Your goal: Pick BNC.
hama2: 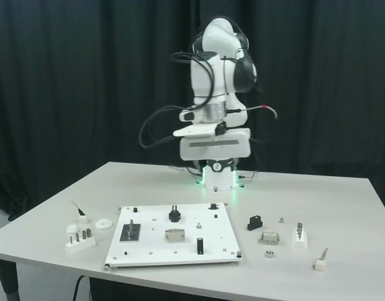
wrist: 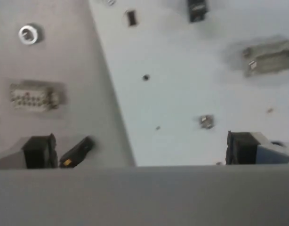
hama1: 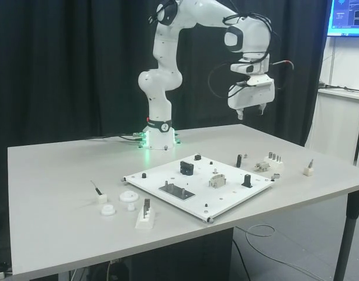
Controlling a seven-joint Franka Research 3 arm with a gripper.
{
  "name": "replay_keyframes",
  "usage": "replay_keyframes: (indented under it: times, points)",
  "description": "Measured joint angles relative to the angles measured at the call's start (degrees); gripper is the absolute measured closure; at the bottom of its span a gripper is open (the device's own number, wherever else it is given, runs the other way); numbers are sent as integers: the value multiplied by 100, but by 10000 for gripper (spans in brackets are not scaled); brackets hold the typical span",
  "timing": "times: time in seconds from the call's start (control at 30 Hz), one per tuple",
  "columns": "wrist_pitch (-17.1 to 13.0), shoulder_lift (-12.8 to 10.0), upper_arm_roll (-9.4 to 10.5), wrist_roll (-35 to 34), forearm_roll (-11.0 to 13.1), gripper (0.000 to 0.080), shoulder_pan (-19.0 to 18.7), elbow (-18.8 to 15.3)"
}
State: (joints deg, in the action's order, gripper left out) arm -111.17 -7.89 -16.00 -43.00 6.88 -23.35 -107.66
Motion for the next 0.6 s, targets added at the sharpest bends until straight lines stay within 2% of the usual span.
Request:
replay_keyframes:
  times: [0.3,0.6]
  points:
    - [53,230,135,-999,-70,3,-515,-398]
    - [-108,524,383,-1791,-238,3,-952,-944]
